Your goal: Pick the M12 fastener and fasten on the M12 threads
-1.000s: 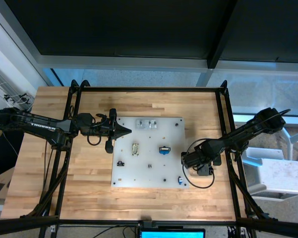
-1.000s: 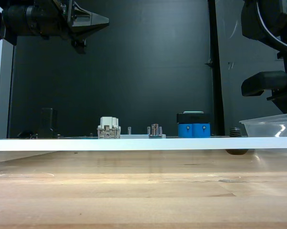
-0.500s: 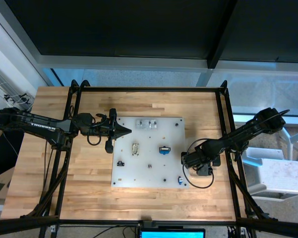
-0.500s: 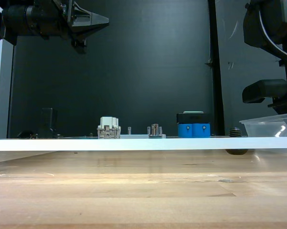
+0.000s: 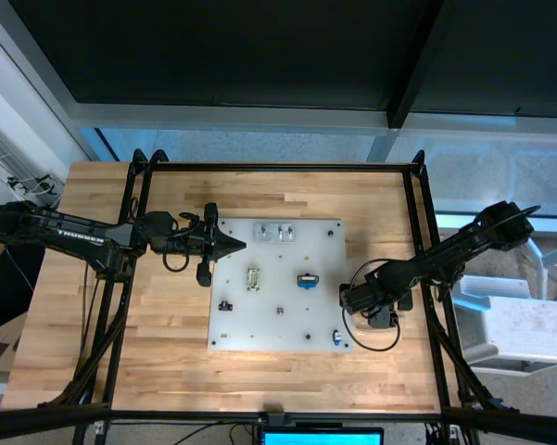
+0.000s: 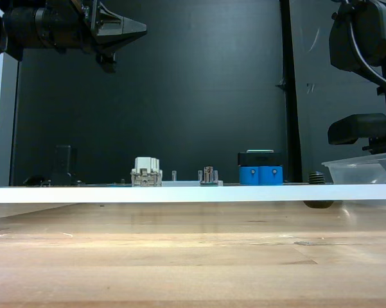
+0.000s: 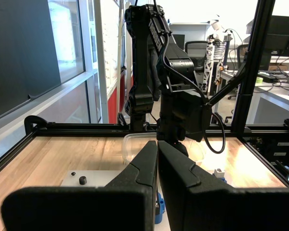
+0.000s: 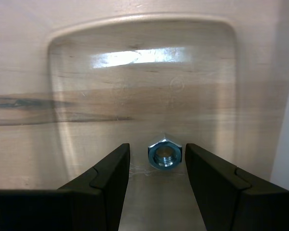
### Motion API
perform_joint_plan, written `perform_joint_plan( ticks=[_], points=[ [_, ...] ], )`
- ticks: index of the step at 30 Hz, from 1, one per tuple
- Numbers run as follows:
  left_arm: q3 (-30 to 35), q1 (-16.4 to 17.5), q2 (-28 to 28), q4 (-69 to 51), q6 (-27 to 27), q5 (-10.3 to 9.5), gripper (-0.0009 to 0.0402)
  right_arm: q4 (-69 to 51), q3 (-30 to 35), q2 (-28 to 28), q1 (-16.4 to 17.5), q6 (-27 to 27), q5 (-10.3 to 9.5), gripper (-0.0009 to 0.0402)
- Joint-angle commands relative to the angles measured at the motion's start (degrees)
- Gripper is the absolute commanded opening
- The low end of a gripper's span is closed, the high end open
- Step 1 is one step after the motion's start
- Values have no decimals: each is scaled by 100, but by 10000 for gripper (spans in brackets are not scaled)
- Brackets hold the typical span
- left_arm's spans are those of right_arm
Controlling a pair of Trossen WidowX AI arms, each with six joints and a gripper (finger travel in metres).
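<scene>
The small silver M12 nut [image 8: 164, 155] lies flat on the floor of the clear tray [image 8: 139, 20]. My right gripper [image 8: 157, 153] hangs over it, open, with one finger on each side of the nut and neither touching it. In the high view the right gripper [image 5: 370, 312] is just off the white board's [image 5: 259, 320] right edge. The black ribbed stud [image 6: 316, 178] stands bare near the board's near right edge [image 5: 308, 335]. My left gripper [image 5: 234, 246] is shut and empty, held high over the board's far left edge [image 7: 157, 144].
On the board stand a blue block [image 5: 306, 280], a pale connector [image 5: 253, 278], a silver post [image 5: 280, 311], a black corner post [image 5: 331, 233] and a blue-capped piece [image 5: 336, 337]. The black frame rails [image 5: 278, 168] border the table.
The right arm has come down a little toward the tray. The left arm and the board's parts have not moved.
</scene>
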Motion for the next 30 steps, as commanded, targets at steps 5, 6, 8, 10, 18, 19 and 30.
perform_joint_plan(
  ticks=[5, 6, 8, 10, 18, 19, 30],
  points=[
    [2, 2, 2, 0, 2, 2, 0, 109, -57, 0, -2, 142, -138, 160],
    [2, 2, 2, 0, 2, 2, 0, 107, -57, 0, -2, 142, -136, 160],
    [2, 0, 2, 0, 2, 2, 0, 109, -57, 0, -2, 142, -136, 159],
    [2, 0, 2, 0, 2, 2, 0, 114, -57, 0, -2, 142, -136, 154],
    [2, 0, 2, 0, 2, 2, 0, 125, -57, 0, -2, 142, -136, 108],
    [2, 2, 2, 0, 2, 2, 0, 127, -57, 0, -2, 142, -136, 102],
    [2, 0, 2, 0, 2, 2, 0, 122, -55, -7, -2, 142, -133, 52]
  ],
)
